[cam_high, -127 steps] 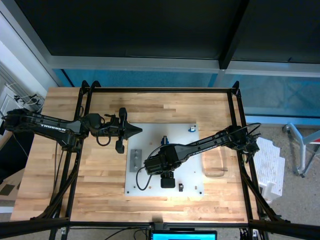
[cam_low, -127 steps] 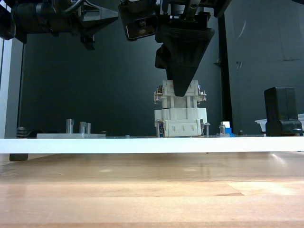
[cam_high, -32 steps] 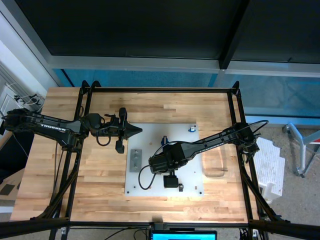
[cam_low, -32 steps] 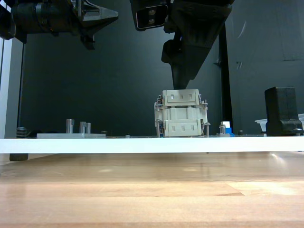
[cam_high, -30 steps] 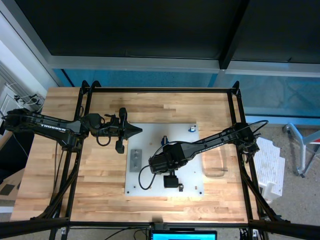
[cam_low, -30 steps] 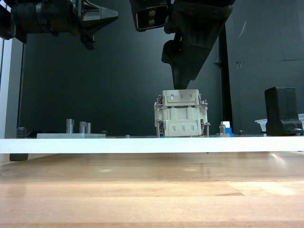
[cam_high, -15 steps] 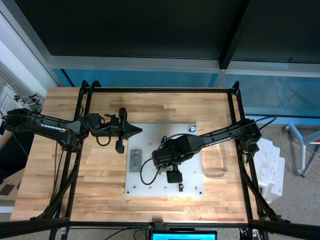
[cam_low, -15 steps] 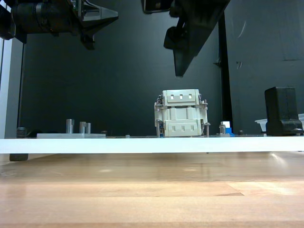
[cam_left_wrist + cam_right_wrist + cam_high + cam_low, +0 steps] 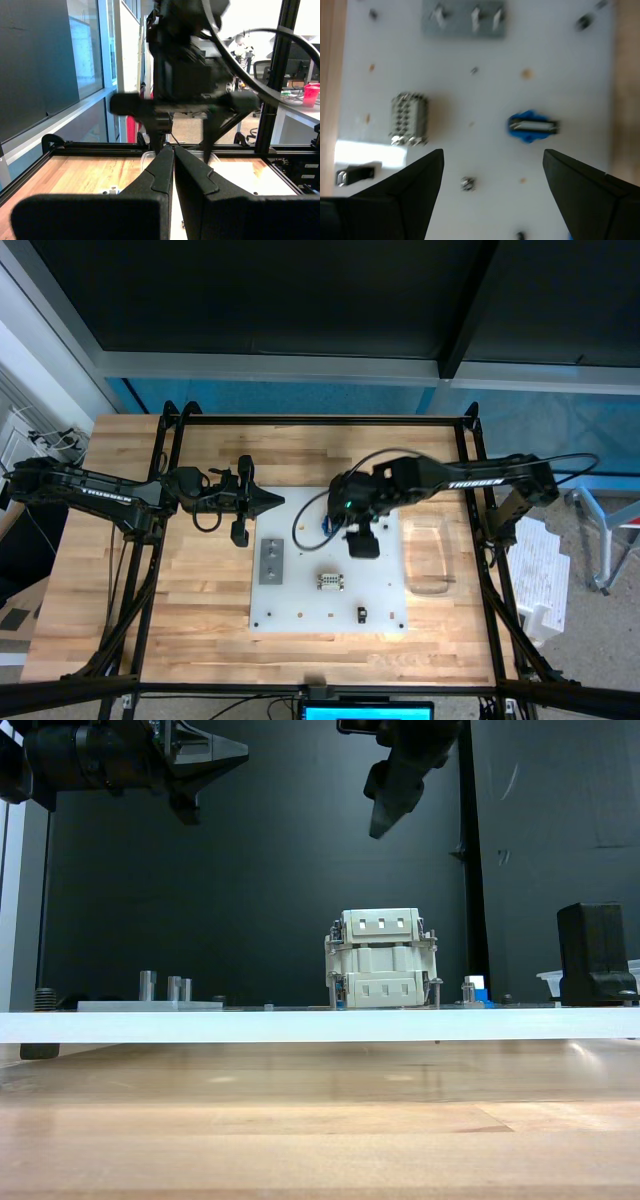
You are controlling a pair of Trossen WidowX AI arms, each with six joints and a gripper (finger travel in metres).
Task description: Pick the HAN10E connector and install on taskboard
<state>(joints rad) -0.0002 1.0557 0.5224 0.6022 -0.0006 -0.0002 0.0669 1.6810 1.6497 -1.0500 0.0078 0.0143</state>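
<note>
The pale grey-beige HAN10E connector (image 9: 330, 582) stands upright on the white taskboard (image 9: 300, 602), on top of a matching base, and nothing touches it. From table level the connector (image 9: 381, 958) rises well above the board's edge (image 9: 300, 1025). My right gripper (image 9: 360, 540) hangs high over the board's far half, open and holding nothing, well clear of the connector (image 9: 410, 120). Its fingertips (image 9: 380, 820) point down, far above the part. My left gripper (image 9: 262, 502) is parked just off the board's far left corner, shut and holding nothing.
A grey metal block (image 9: 271, 560) with pins lies on the board's left side. A blue part (image 9: 532, 126) sits mid-board and a small black fitting (image 9: 362, 614) near the front edge. A clear plastic tray (image 9: 432, 558) lies right of the board. A black block (image 9: 592, 955) stands at the right.
My right gripper let go of the connector, which stays seated on its base, then rose and drew back toward the board's far side. The left arm has not moved.
</note>
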